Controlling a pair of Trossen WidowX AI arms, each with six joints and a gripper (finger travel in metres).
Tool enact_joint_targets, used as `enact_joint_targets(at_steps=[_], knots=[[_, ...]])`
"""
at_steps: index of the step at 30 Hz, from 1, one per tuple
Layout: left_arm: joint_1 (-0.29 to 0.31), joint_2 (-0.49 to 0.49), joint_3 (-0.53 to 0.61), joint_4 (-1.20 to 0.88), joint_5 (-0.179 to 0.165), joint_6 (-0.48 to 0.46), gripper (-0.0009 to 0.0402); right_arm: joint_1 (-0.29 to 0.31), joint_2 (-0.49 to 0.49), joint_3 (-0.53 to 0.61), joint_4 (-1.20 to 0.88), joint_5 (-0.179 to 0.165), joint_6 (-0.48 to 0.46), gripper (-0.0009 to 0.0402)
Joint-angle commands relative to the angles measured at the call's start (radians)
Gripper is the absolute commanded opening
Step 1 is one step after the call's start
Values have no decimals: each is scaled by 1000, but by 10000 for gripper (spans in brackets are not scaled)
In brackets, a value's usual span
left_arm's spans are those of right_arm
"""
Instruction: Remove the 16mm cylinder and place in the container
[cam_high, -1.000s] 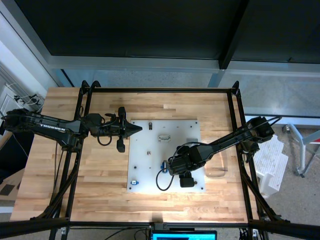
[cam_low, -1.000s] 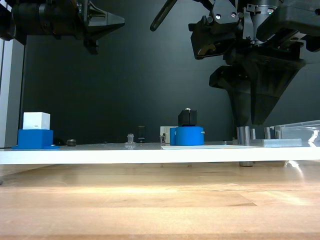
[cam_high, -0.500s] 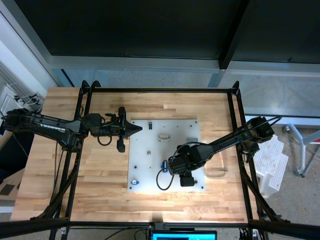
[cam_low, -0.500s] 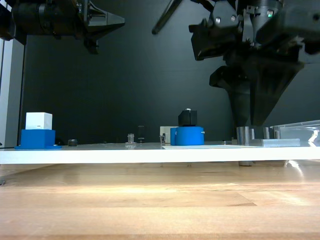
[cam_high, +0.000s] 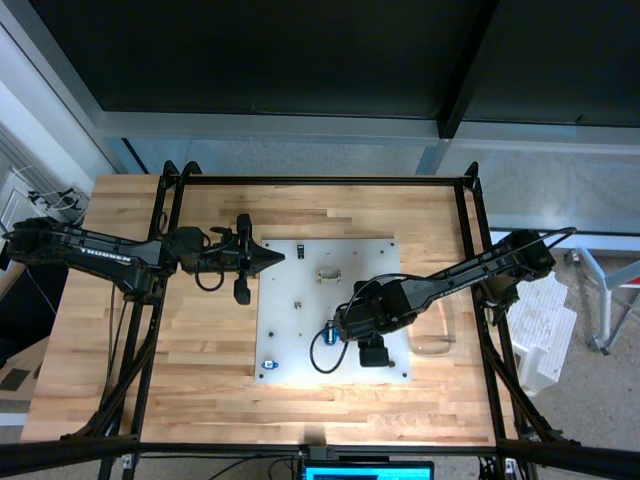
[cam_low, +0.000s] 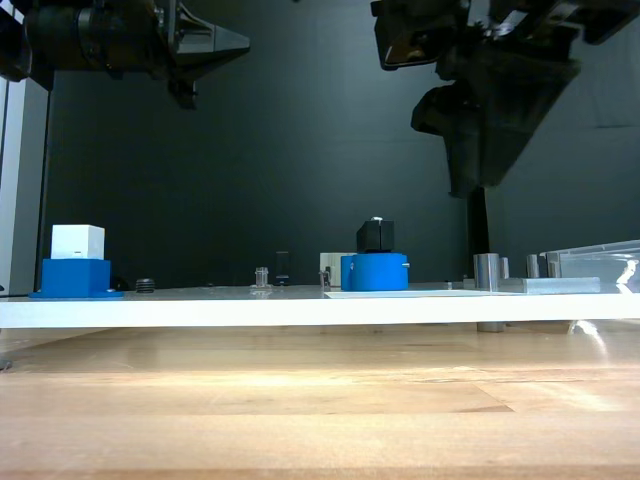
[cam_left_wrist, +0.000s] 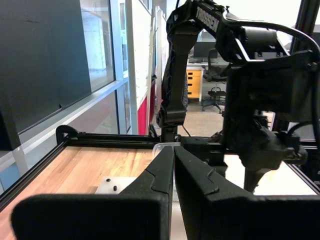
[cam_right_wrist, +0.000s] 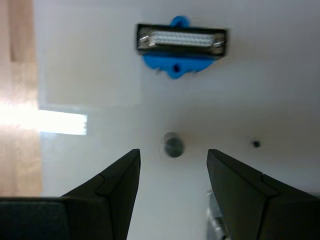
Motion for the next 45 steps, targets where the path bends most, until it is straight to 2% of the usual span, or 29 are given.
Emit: enact_joint_targets(at_steps=[1, 10, 14, 24, 35, 40, 45], knots=[[0, 0, 0, 0, 0, 0, 0, 0, -2, 2, 3, -3, -3, 185], [0, 0, 0, 0, 0, 0, 0, 1, -2, -1, 5, 2, -3, 185], [0, 0, 0, 0, 0, 0, 0, 2, 16, -10, 7, 27, 5, 186], [0, 0, 0, 0, 0, 0, 0, 4, 76, -37, 45, 23, 5, 185], [0, 1, 0, 0, 0, 0, 0, 5, 83, -108, 125, 21, 6, 183], [0, 0, 0, 0, 0, 0, 0, 6, 83, -124, 164, 21, 5, 165], [0, 0, 0, 1, 0, 0, 0, 6, 83, -124, 166, 21, 5, 125]])
